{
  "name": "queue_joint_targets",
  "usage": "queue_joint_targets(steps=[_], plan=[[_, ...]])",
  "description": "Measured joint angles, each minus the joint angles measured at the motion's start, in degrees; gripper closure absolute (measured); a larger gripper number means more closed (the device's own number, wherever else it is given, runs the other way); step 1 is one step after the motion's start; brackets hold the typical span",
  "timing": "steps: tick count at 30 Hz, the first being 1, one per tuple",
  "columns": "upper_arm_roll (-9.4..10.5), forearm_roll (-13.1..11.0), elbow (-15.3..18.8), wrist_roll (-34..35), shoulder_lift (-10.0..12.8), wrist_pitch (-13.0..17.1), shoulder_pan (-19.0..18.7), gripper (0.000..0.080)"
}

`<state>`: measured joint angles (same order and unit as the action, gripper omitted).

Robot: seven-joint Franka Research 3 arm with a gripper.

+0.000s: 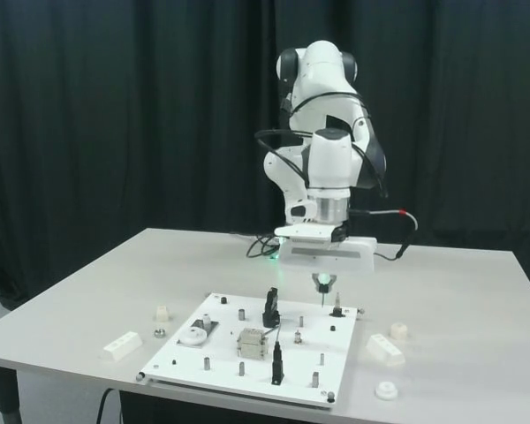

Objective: Insert round peg 1.

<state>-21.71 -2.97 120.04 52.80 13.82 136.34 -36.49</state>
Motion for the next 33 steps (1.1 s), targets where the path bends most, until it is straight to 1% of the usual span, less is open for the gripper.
queue_joint_targets(steps=[6, 11, 18, 24, 33], plan=[[0.13, -0.2, 0.0, 0.0, 2.2, 2.8, 0.0, 0.0786], [0.14, -0.9, 0.0, 0.0, 4.1, 4.9, 0.1, 0.0786], [0.30, -1.2, 0.0, 0.0, 6.0, 7.0, 0.2, 0.0786], [0.68, -1.4, 0.0, 0.0, 7.0, 7.5, 0.4, 0.0786], [1.83, -1.6, 0.1, 0.0, 7.3, 7.5, 0.8, 0.0786]])
